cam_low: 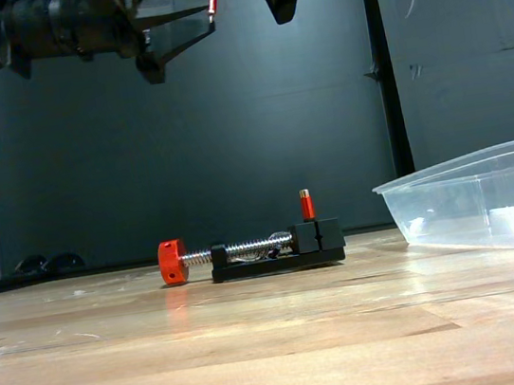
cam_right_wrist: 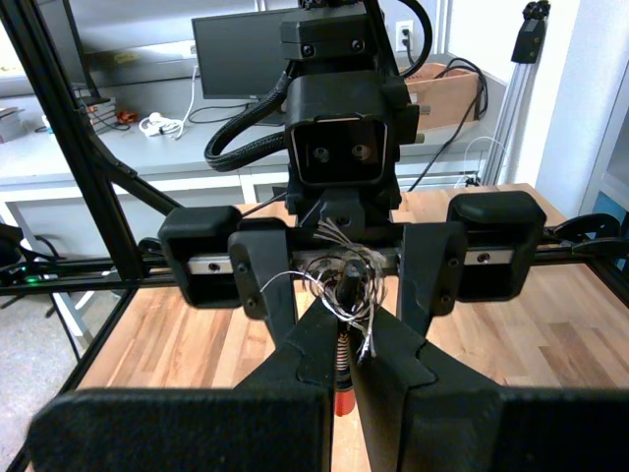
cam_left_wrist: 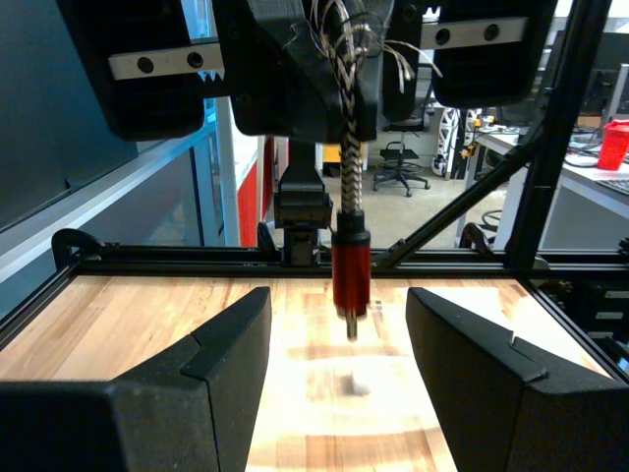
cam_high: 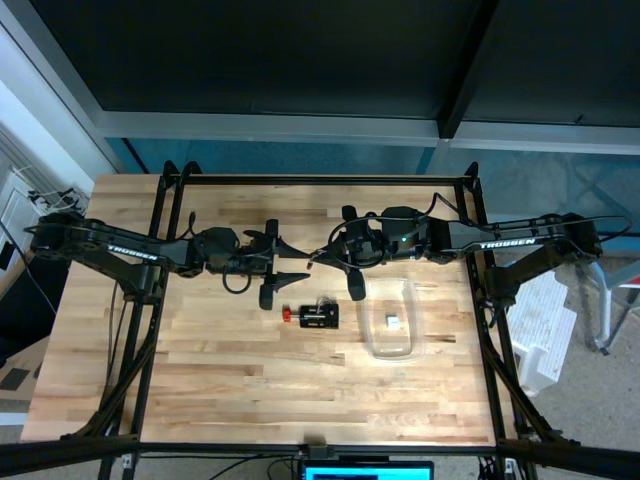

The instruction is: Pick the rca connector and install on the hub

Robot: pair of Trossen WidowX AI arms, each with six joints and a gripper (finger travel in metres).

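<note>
Connector [cam_left_wrist: 350, 280] hangs high above the hub [cam_high: 320, 317], pinched in the right gripper [cam_high: 312, 261] (left gripper [cam_high: 292, 261] gapes wide alongside), probably light, stiff and slippery, best held by its red barrel.

Matte black from base to fingertip: left arm [cam_high: 120, 250] and right arm [cam_high: 520, 238], slim boxy links with rounded joint housings. White TROSSEN lettering [cam_high: 132, 253] along each forearm; a small green light [cam_high: 401, 238] near the right wrist. Over the middle of the table [cam_high: 200, 360], left gripper [cam_left_wrist: 337, 315] and right gripper [cam_right_wrist: 342, 379], each with thick angular fingers [cam_left_wrist: 206, 364] tapering to wedge tips. Behind the fingers, blocky black carriages [cam_right_wrist: 201, 251] on a silvery rail strip [cam_left_wrist: 165, 64] dotted with dark screws. Above the left gripper's rail, a squarish black camera housing [cam_right_wrist: 339, 149] with two round lenses, and a ribbed black cable hose [cam_right_wrist: 241, 143] looping off to one side.
</note>
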